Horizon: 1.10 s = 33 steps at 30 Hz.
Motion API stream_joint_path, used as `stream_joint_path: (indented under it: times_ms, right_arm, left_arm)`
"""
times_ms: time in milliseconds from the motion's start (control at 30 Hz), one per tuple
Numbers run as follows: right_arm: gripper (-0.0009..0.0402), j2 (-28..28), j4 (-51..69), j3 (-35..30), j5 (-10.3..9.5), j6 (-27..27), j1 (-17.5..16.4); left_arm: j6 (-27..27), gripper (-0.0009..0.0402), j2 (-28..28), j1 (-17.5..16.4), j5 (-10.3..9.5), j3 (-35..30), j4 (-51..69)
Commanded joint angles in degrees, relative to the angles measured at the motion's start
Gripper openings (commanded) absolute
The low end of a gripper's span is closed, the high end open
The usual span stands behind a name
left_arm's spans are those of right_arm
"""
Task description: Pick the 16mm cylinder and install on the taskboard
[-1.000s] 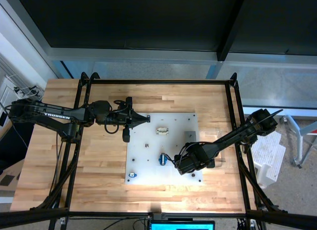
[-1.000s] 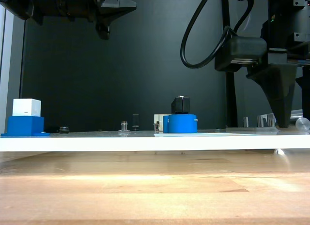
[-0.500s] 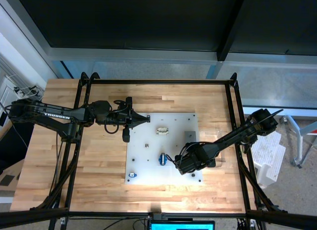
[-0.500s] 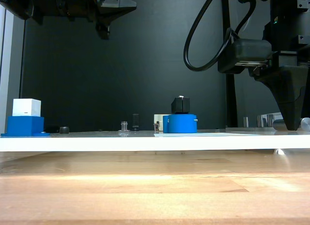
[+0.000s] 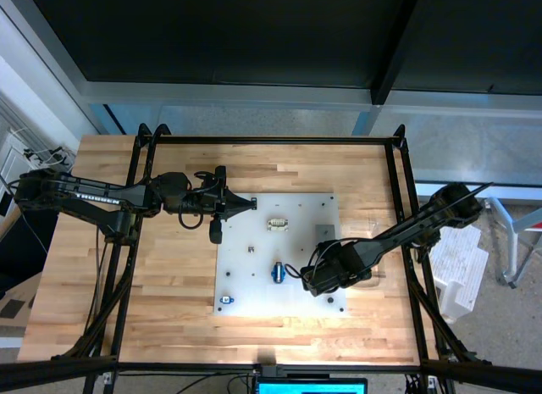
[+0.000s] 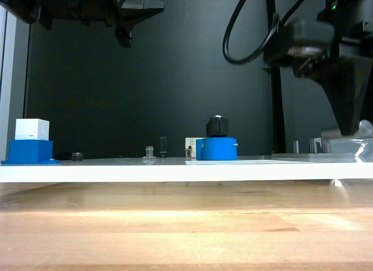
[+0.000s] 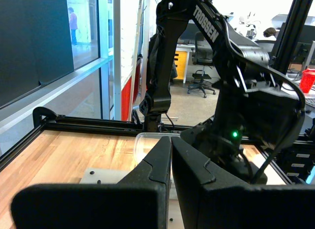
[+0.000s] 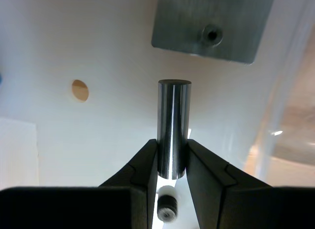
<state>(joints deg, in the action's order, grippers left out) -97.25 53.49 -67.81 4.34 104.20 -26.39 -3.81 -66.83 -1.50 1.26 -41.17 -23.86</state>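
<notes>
My right gripper [image 8: 171,177] is shut on the 16mm cylinder [image 8: 173,125], a smooth silvery-grey rod standing out from between the fingertips. It hangs over the white taskboard [image 8: 98,51], just short of the grey metal block [image 8: 211,22] with its small hole. From above, the right gripper [image 5: 329,277] is over the taskboard [image 5: 254,280] near its right edge. In the low view the right gripper [image 6: 349,125] is raised off the board. My left gripper [image 5: 252,204] is shut on nothing and parked above the board's far left corner.
A blue round connector [image 5: 278,273] and a beige connector [image 5: 277,224] sit on the board. A clear plastic tray [image 5: 373,241] lies just right of the board. A blue block with a white cube [image 6: 30,143] stands at the board's near left. Black frame rails [image 5: 398,208] border the table.
The right gripper has risen off the board and shifted slightly away from the near edge, carrying the cylinder. The left arm has not moved.
</notes>
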Motion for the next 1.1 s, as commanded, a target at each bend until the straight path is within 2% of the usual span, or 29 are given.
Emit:
stream_joint_path:
  times_ms: [33, 167, 333, 433, 533, 600, 700, 867, 900, 967, 1100]
  right_arm:
    - [0.0013, 2.12, 1.97, -0.07, 0.17, -7.37, 0.28]
    - [0.0014, 5.27, 3.41, -0.07, 0.17, -19.26, 1.18]
    - [0.0013, 8.81, 3.32, -0.07, -0.44, -36.83, 3.54]
    - [0.0013, 10.08, 3.37, -0.07, -3.85, -47.06, 5.75]
    - [0.0014, 11.13, 3.45, -0.07, -7.37, -53.92, 8.68]
    - [0.0014, 11.65, 3.45, -0.07, -8.48, -57.79, 10.62]
    - [0.0014, 11.89, 4.26, -0.39, -8.81, -63.80, 13.22]
    - [0.0014, 11.61, 7.69, -3.76, -8.24, -73.05, 16.55]
    - [0.0013, 11.61, 8.07, -4.66, -7.93, -75.28, 16.94]
    - [0.0014, 11.65, 8.98, -6.51, -5.62, -77.77, 17.64]
    - [0.0013, 11.65, 10.34, -10.49, -5.42, -82.36, 19.34]
  left_arm:
    - [0.02, 0.0000, -0.02, -0.02, 0.00, -0.02, -0.02]
    - [0.02, 0.0000, -0.02, 0.00, 0.00, -0.02, 0.00]
    - [0.02, 0.0000, -0.02, -0.02, 0.00, -0.02, 0.00]
    - [0.02, 0.0000, -0.02, 0.00, 0.00, -0.02, 0.00]
    - [0.02, 0.0000, -0.02, 0.00, 0.02, -0.02, 0.00]
    - [0.02, 0.0000, -0.02, 0.00, 0.00, -0.02, 0.00]
    - [0.02, 0.0000, -0.02, -0.02, 0.00, -0.02, 0.00]
    - [0.02, 0.0000, -0.02, 0.00, 0.00, -0.02, -0.02]
    - [0.02, 0.0000, -0.02, 0.00, 0.00, -0.02, -0.02]
    - [0.02, 0.0000, -0.02, 0.00, 0.00, -0.02, 0.00]
    - [0.02, 0.0000, -0.02, 0.00, 0.00, -0.02, 0.00]
